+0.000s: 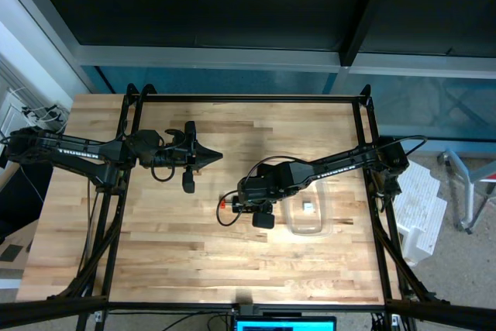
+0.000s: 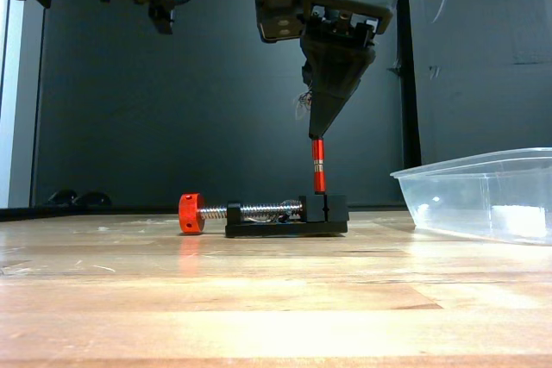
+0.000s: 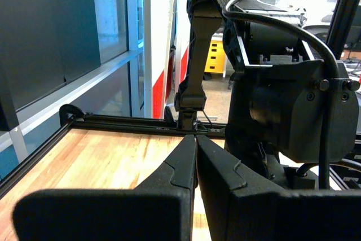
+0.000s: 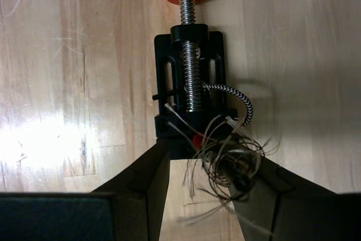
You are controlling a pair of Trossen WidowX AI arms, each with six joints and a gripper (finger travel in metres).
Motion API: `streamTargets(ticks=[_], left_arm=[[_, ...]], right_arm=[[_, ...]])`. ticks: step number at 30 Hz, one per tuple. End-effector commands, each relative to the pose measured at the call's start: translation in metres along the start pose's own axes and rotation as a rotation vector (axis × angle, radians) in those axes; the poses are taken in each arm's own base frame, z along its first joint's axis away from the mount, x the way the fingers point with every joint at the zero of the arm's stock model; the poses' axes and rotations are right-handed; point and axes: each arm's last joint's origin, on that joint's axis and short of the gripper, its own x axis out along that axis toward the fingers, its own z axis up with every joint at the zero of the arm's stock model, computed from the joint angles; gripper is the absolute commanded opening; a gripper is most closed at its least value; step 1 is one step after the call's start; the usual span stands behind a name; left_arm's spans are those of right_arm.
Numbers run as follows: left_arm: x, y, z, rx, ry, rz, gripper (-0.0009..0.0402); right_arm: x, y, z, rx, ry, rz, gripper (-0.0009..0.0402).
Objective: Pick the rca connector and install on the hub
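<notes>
Over hub [image 2: 286,215], pinched upright in right gripper [image 2: 317,134]: rca connector [image 2: 318,170], lower end at its top. Farther left above table [image 1: 194,269], left gripper [image 1: 211,156] closed, empty.

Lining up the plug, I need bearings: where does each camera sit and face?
High: above near edge, looking down and away; left gripper parked left, right gripper mid-table.
Low: table height, level; right gripper holding connector upright on hub.
Left wrist: past its shut gripper toward right arm.
Right wrist: down between its fingers onto hub.
Low and right wrist share the hub.
</notes>
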Motion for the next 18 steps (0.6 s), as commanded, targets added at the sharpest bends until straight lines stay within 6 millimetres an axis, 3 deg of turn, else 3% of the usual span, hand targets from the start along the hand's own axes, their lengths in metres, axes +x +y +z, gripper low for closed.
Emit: streamTargets(ticks=[1, 6, 18], left_arm=[[0.0001, 0.0, 0.0, 0.0, -0.001, 0.0, 0.0], [0.0001, 0.0, 0.0, 0.0, -0.001, 0.0, 0.0], [0.0001, 0.0001, 0.0, 0.0, -0.001, 0.0, 0.0]], right_arm=[[0.0002, -0.0003, -0.0001, 0.0, -0.002, -0.009, 0.0126], [0.0018, -0.0001, -0.0002, 0.0, 0.003, -0.009, 0.0109], [0.0048, -0.0003, -0.002, 0.001, 0.006, -0.01, 0.0006]])
